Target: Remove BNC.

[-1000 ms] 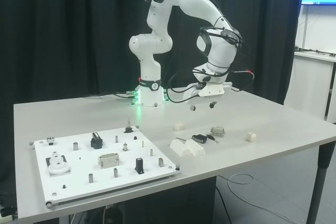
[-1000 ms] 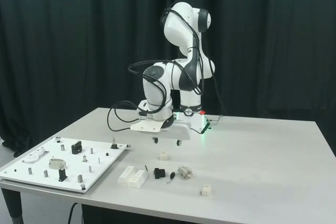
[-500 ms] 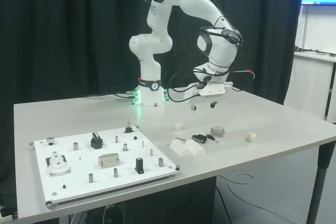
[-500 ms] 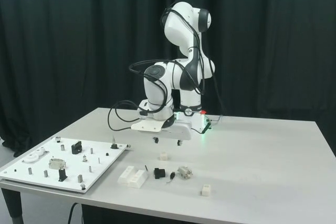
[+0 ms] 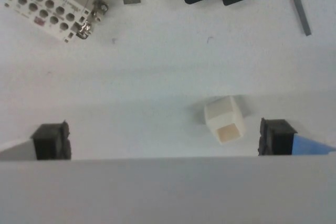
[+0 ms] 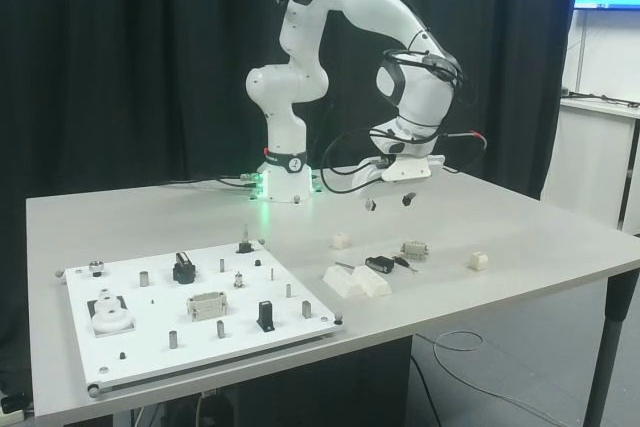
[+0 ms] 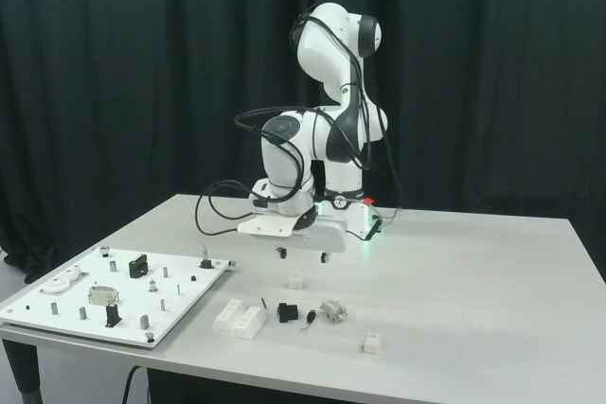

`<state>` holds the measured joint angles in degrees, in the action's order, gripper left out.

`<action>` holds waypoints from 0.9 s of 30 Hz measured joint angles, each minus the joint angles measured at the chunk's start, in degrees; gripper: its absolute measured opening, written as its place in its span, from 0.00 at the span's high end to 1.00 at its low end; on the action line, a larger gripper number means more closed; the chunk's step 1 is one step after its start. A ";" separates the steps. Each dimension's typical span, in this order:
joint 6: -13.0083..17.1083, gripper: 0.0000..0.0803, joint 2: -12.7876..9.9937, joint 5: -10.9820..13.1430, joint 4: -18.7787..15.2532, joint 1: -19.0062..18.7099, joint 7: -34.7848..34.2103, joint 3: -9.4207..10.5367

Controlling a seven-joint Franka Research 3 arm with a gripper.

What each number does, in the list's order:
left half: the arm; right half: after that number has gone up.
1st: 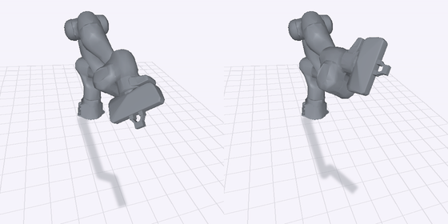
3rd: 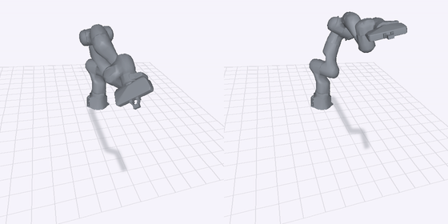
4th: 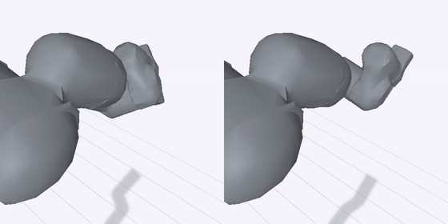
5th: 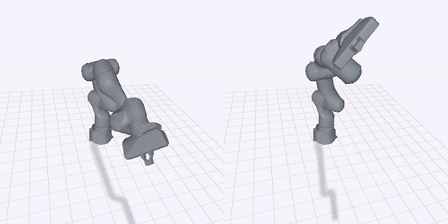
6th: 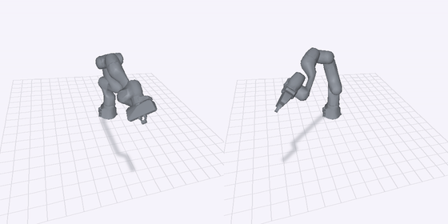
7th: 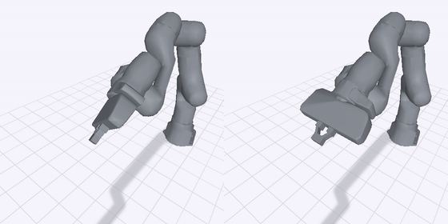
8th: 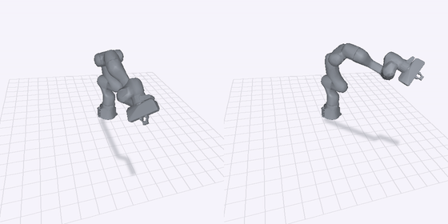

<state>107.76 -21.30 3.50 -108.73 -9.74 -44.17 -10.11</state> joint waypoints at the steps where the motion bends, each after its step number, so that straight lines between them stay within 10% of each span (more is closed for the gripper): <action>1: 0.14 0.00 0.06 0.00 -0.08 -0.03 0.00 0.00; 27: 3.03 0.00 0.98 -0.10 -0.77 0.00 0.97 -1.12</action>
<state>110.79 -20.32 3.40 -109.50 -9.74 -43.20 -11.23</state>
